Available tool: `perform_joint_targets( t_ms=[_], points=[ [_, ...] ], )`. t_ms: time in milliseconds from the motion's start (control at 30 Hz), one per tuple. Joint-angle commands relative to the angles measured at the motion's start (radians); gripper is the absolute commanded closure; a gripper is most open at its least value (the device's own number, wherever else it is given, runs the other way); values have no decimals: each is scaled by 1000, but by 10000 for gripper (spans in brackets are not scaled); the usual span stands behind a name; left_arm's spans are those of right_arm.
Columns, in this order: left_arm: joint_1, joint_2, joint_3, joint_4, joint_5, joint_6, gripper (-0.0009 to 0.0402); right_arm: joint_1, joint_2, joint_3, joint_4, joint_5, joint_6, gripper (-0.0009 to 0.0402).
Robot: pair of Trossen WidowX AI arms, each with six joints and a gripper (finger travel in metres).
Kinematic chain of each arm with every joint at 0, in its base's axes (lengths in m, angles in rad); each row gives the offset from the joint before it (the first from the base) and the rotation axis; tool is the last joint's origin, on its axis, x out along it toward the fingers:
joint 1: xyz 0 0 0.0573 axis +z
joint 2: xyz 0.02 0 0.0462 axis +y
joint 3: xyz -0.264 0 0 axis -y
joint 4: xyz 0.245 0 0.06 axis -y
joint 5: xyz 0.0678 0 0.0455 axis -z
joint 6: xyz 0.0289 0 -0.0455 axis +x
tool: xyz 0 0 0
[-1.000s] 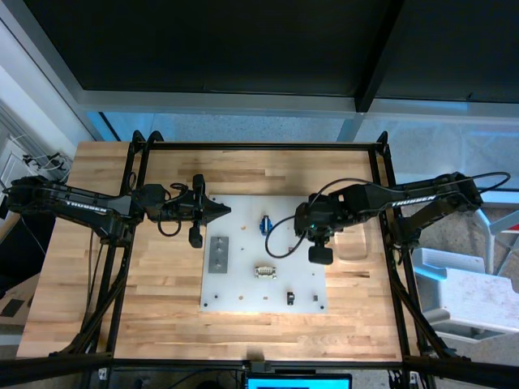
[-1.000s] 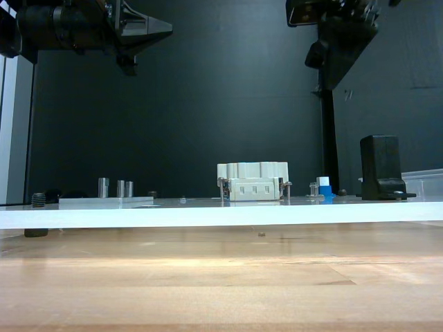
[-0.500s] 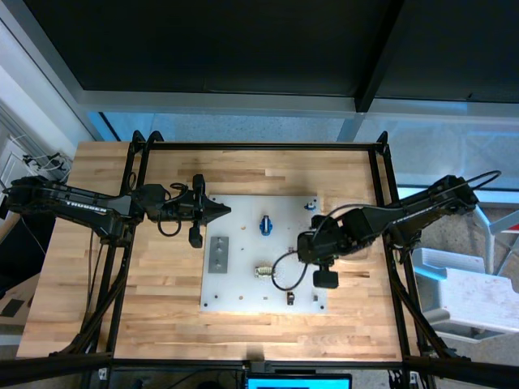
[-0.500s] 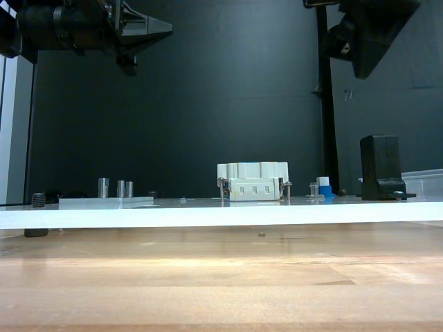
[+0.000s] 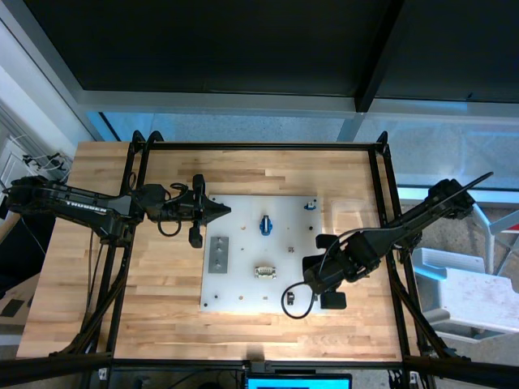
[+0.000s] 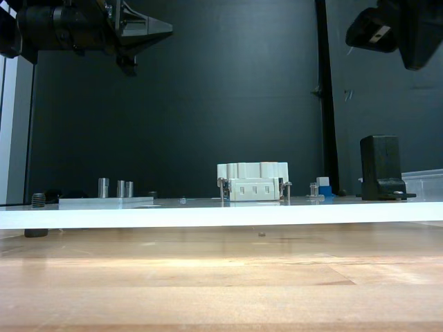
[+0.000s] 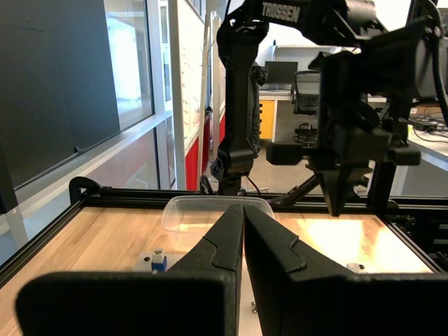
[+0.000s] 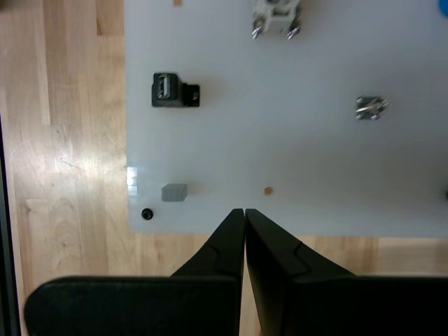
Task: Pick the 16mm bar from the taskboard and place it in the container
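The task is only at its beginning. The 16mm bar (image 8: pixel 174 192) lies flat on the taskboard (image 8: pixel 315 161), near one corner, and nothing grips it. The right gripper (image 8: pixel 244 211) hangs above the board's edge close to that corner and points down. Its fingers are pressed together with nothing between them, and the bar is a little aside from their tips, not under them. The small black part (image 8: pixel 173 91) stands farther in on the board, apart from the bar. The container (image 5: pixel 349 215) rests on the counter (image 5: pixel 162 324) just beside the right edge of the board, toward the far side, and the bar is not in it. The left gripper (image 7: pixel 243 208) is high over the far left corner of the board, its fingers also closed and empty. In my judgement nearly everything is left: to open the right fingers, line them over the bar, go down and close on it, then carry it to the container and release it.
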Motion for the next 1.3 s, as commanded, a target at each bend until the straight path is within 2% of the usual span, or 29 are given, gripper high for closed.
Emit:
perform_joint_targets(
  t_ms=[33,400,567,700,1067,1300],
  points=[
    [0,0,0,0,0,0,393,19,24,0,2,16,31,369],
    [0,0,0,0,0,0,393,61,126,0,10,20,55,226],
    [0,0,0,0,0,0,393,77,158,0,29,22,60,178],
    [0,0,0,0,0,0,393,82,180,0,32,21,75,166],
    [0,0,0,0,0,0,393,109,239,-2,73,31,76,170],
    [0,0,0,0,0,0,393,121,251,-58,171,31,77,169]
  ],
)
